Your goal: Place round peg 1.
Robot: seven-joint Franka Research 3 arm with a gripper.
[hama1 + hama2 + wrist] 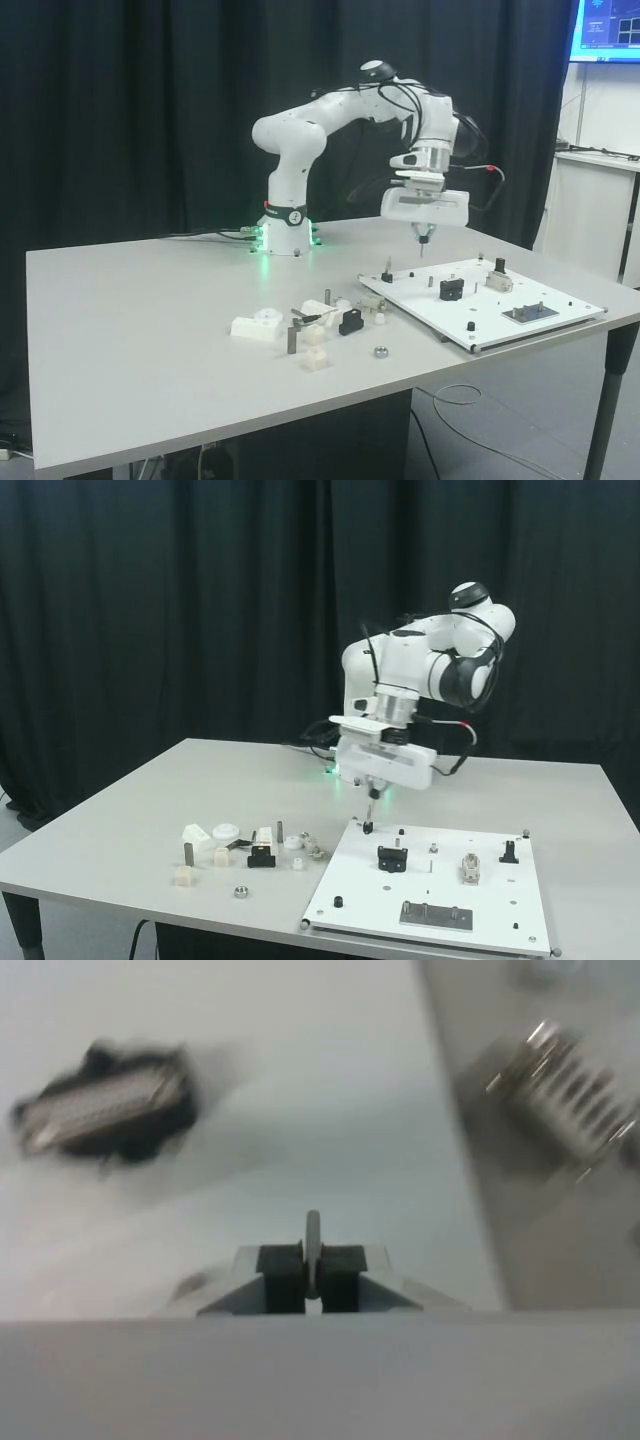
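Wrist view shows the gripper [313, 1278] with its two black fingers [281, 1278] pinching a thin grey round peg [313, 1240], which sticks out past the tips. Going left to right in the first room view, loose small parts [310, 335] lie on the grey table [120, 310], then comes the white board [500, 325], and the gripper [424, 238] hangs above the board's far left part, at about 11 o'clock from the board's middle. The peg is up in the air, not touching the board.

The step in hand looks like carrying the peg to its hole. Next, the arm likely has to line the peg up straight over the right hole and go down slowly. Which hole that is cannot be told.

A black block [451, 289] and other small posts stand on the board, so the gripper should not swing low. The board's left edge is near at 9 o'clock. Above the board there is lots of open room.
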